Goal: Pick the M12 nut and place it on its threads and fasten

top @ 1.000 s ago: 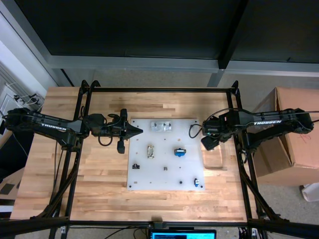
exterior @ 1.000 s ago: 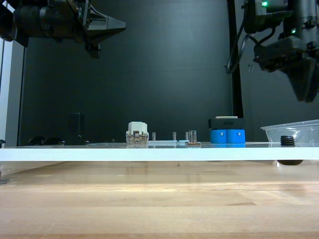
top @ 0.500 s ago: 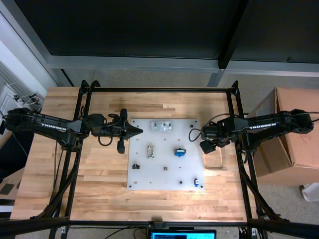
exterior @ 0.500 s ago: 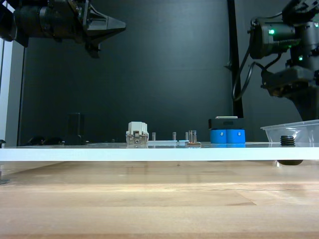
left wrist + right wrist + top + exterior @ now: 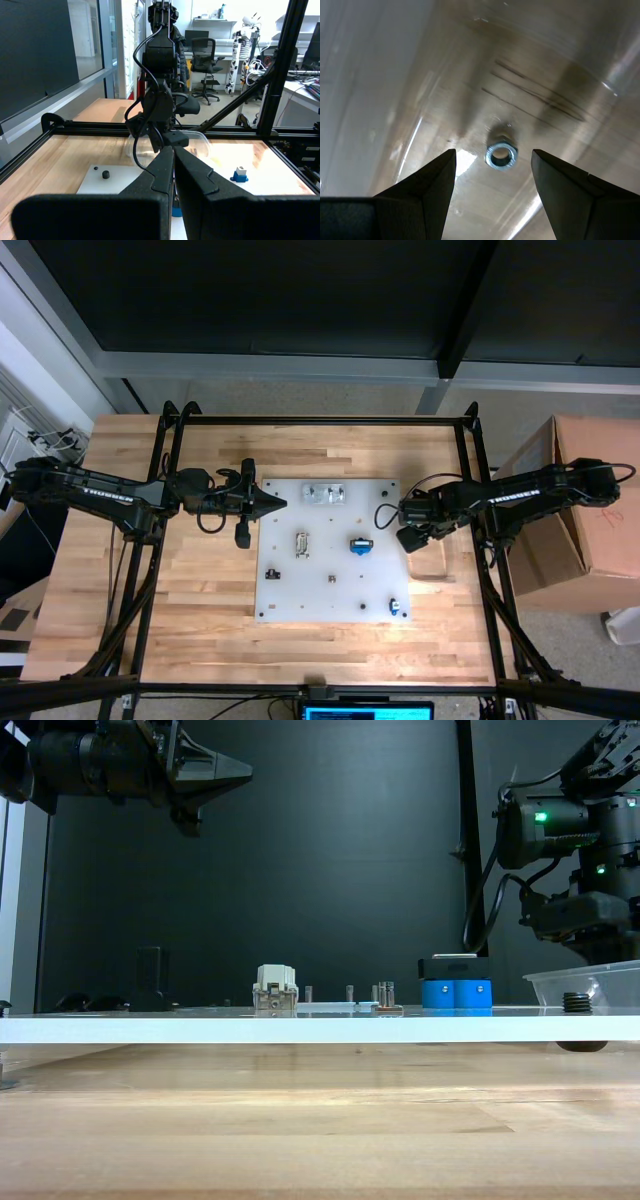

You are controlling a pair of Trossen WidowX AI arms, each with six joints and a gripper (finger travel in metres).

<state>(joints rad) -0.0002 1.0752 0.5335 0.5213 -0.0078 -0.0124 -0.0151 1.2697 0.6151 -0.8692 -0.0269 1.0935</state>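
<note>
At the near right edge of the white board the black stud is standing bare, its ribs showing. Just beyond it, the silver M12 nut is lying flat and free on the floor of the clear tray beside the board. The right pincer is hanging low over it, fingers spread apart, the nut between them and touching neither. Farther back, the left pincer is hovering high over the board's left edge, fingers pressed together.
</note>
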